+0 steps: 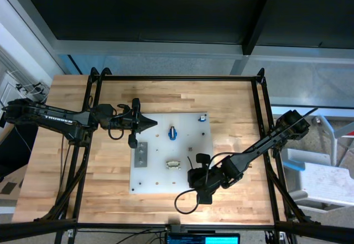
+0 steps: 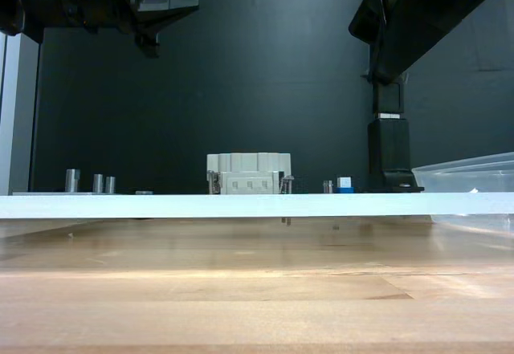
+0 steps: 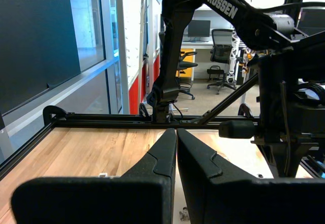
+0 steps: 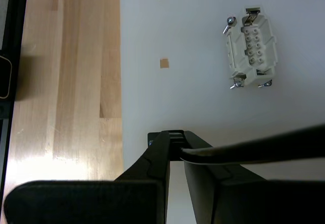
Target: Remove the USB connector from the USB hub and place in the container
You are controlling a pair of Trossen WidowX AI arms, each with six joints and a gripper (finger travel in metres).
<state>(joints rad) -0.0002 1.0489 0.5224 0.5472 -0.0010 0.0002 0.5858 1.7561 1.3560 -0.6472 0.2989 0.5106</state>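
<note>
**Supervisor:** State of the right claw?

**Inspector:** The right claw (image 4: 175,140) points straight down over the white board (image 1: 160,144), near its front right part. Its fingers are closed to a narrow slit and grip the USB connector (image 4: 254,150). The thin black cable passes between them and runs out to one side.

**Supervisor:** Where is the connector relative to the USB hub?

**Inspector:** The USB hub (image 1: 203,158) stands on the board directly below that claw. In the low view a short silver section shows between the top of the hub and the dark body above it. I cannot tell whether the plug is seated in the socket or clear of it.

**Supervisor:** And the container?

**Inspector:** The container (image 2: 466,173) sits on the worktop (image 1: 83,161) at the right, close to the near edge and beside the hub. Nothing black shows inside it.

**Supervisor:** The left claw?

**Inspector:** The left claw (image 1: 153,123) is held high over the far left edge of the board and points inward. Its fingers are pressed together and hold nothing.

**Supervisor:** Other items noted?

**Inspector:** On the board, a beige connector (image 4: 251,49) lies left of the hub. A grey block (image 1: 142,155) sits by the left edge, and a blue part (image 1: 172,133) stands farther back.
</note>
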